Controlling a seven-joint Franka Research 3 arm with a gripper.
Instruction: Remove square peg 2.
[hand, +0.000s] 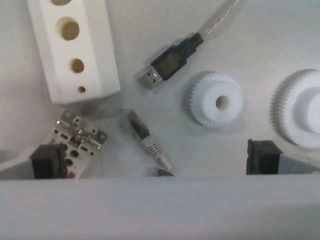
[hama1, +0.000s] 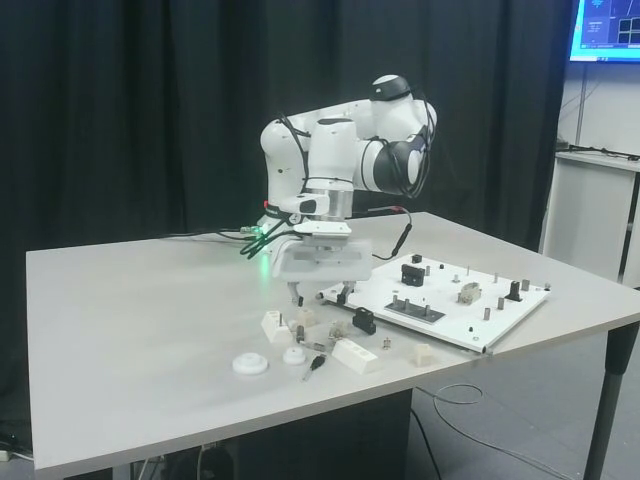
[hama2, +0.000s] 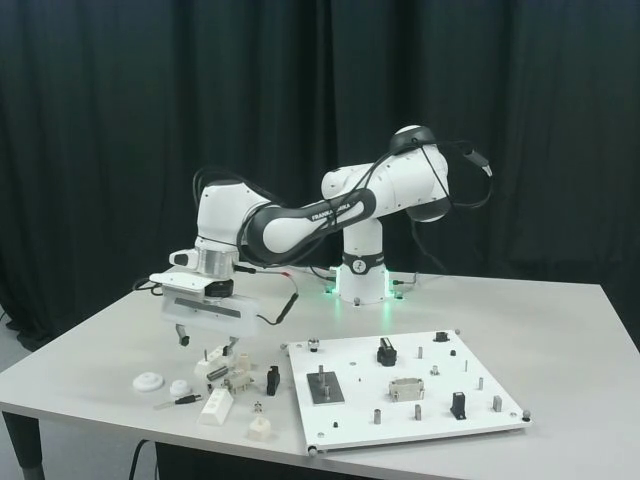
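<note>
While the white arm (hama2: 300, 215) reaches out over the loose parts left of the white board (hama2: 405, 395), the gripper (hand: 155, 159) hangs above the grey table (hama1: 130, 320) with its black fingers (hand: 48, 161) spread wide apart and holding nothing; below lie a USB plug (hand: 167, 62), a small gear (hand: 216, 101), a larger gear (hand: 301, 107) and a white block with holes (hand: 72, 45); which peg on the board is square peg 2 cannot be told.
</note>
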